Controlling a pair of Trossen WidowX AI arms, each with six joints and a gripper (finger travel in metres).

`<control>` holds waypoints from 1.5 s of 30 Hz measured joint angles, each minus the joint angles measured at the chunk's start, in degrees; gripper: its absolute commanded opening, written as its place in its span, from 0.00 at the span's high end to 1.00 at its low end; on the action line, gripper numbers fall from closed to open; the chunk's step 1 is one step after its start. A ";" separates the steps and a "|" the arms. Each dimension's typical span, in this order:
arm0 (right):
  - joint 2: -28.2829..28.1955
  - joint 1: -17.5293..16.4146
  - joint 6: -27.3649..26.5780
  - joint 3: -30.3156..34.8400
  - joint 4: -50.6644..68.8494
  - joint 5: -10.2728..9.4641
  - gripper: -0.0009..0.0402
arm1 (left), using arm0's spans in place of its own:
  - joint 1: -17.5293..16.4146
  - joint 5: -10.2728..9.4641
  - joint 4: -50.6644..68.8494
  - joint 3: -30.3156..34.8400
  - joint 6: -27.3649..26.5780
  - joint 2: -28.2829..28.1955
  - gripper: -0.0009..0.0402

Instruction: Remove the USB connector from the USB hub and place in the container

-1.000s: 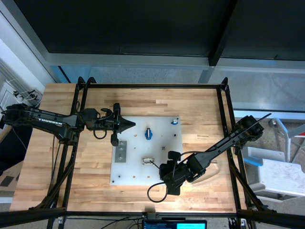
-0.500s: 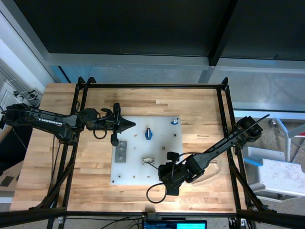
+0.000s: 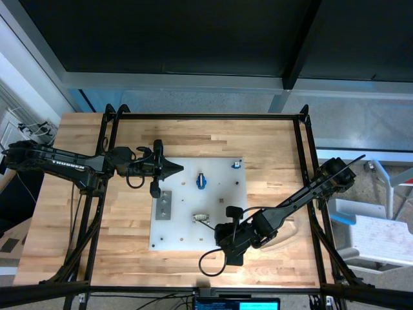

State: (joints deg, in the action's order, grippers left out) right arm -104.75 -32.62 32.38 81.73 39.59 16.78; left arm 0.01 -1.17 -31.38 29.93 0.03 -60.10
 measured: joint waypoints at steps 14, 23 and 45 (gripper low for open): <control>1.40 -0.81 0.09 -3.04 -4.72 1.77 0.98 | 0.00 0.00 0.00 0.00 -0.02 0.00 0.98; 5.84 -2.36 1.90 -12.52 -16.76 4.81 0.98 | 0.00 0.00 0.02 0.02 0.00 0.00 0.98; 2.69 -0.31 -3.30 -4.70 -6.54 0.92 0.98 | 0.00 0.00 0.02 0.00 0.00 0.00 0.98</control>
